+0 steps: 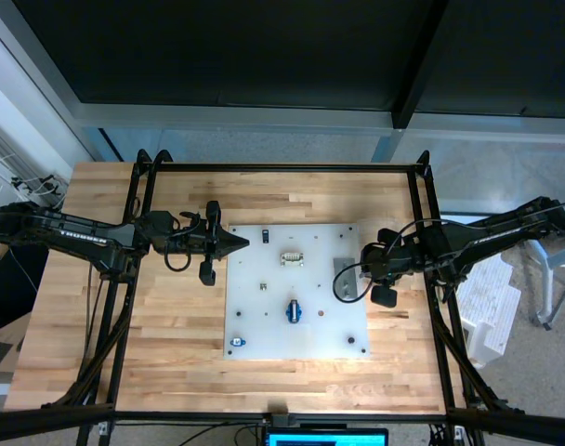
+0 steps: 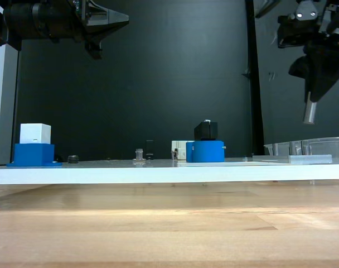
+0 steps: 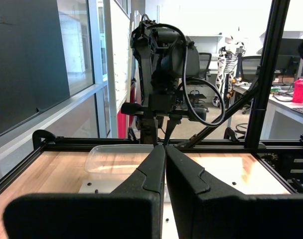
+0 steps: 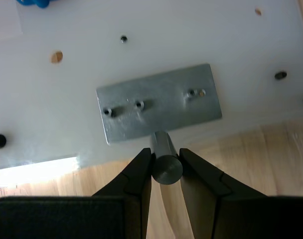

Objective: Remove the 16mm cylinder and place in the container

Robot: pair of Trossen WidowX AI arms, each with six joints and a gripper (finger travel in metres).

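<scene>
Right gripper (image 4: 165, 158) by grey block (image 4: 159, 102), jaws clamping near-upright 16mm cylinder (image 2: 309, 111) — left gripper (image 1: 238, 242) at board (image 1: 264, 316) edge, jaws closed

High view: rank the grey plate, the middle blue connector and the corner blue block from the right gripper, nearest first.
1. Grey plate, next to the right gripper, shut on the cylinder at the board's right edge.
2. Blue connector, mid-board.
3. Blue block, near-left corner.
Left gripper: shut, above the board's left edge.
</scene>
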